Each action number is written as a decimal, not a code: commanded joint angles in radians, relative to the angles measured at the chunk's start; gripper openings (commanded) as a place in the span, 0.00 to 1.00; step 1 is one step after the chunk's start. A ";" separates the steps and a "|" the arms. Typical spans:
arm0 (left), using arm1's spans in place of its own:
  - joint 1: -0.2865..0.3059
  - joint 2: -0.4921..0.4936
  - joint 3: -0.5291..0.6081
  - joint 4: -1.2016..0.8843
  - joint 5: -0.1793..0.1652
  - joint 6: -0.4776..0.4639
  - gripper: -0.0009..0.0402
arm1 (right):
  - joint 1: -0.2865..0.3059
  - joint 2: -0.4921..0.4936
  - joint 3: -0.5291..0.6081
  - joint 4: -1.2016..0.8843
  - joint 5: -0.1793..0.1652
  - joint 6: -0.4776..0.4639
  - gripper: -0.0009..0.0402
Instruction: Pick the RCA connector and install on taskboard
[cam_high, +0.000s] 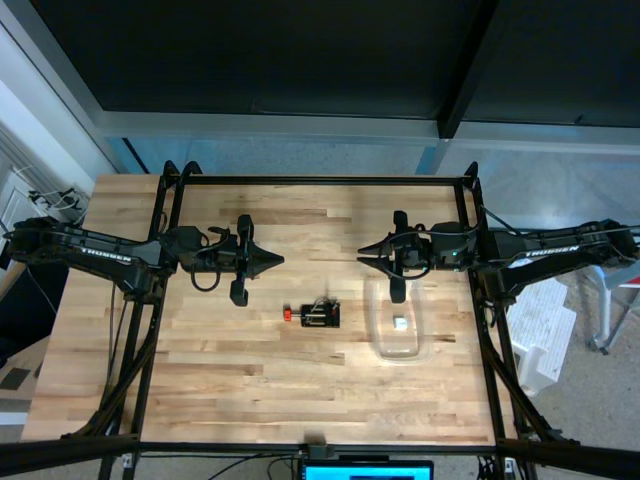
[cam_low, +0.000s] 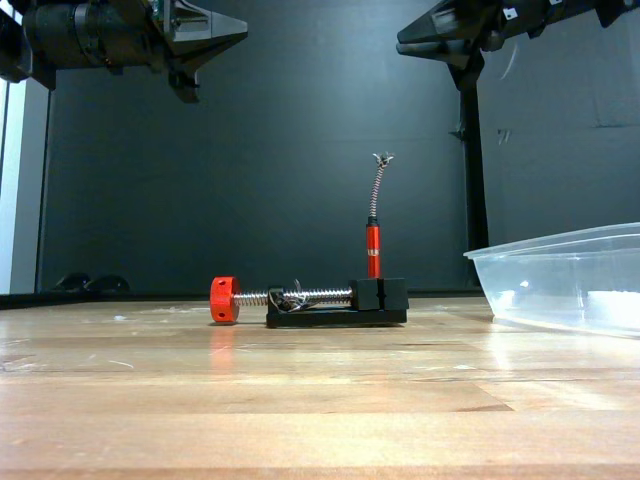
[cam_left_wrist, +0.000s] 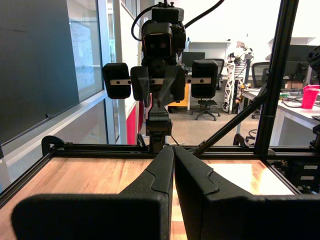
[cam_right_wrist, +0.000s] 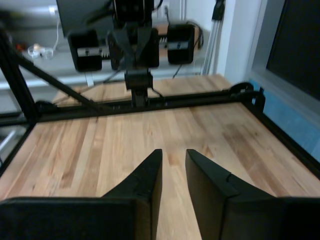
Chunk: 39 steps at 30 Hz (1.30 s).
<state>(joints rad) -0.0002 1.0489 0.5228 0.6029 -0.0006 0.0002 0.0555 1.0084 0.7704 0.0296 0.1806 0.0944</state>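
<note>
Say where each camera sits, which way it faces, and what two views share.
High: above the near edge, looking down; left pincer and right pincer hover beyond the taskboard.
Low: tabletop height, facing level; both pincers overhead, taskboard ahead.
Left wrist: along the shut left pincer toward the right arm.
Right wrist: along the open right pincer toward the left arm.
Shared: high and low show the clear tray.

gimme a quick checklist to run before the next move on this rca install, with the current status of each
1. RCA connector located: cannot tell, no dark plug found in any view.
2. taskboard lying flat on the table between the arms: ok.
3. left gripper raised, shut, empty: ok.
4. right gripper raised, slightly open, empty: ok.
5. red pin standing upright on the taskboard, clear of the approach: cannot tell.
</note>
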 joint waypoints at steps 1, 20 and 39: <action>0.000 0.000 0.000 0.000 0.000 0.000 0.02 | -0.004 -0.025 -0.034 0.058 -0.002 -0.010 0.10; 0.000 0.000 0.000 0.000 0.000 0.000 0.02 | -0.019 -0.128 -0.177 0.275 -0.100 -0.023 0.02; 0.000 0.000 0.000 0.000 0.000 0.000 0.02 | -0.018 -0.128 -0.224 0.309 -0.096 -0.050 0.02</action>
<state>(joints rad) -0.0002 1.0489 0.5228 0.6029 -0.0006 0.0002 0.0364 0.8795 0.5457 0.3374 0.0837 0.0425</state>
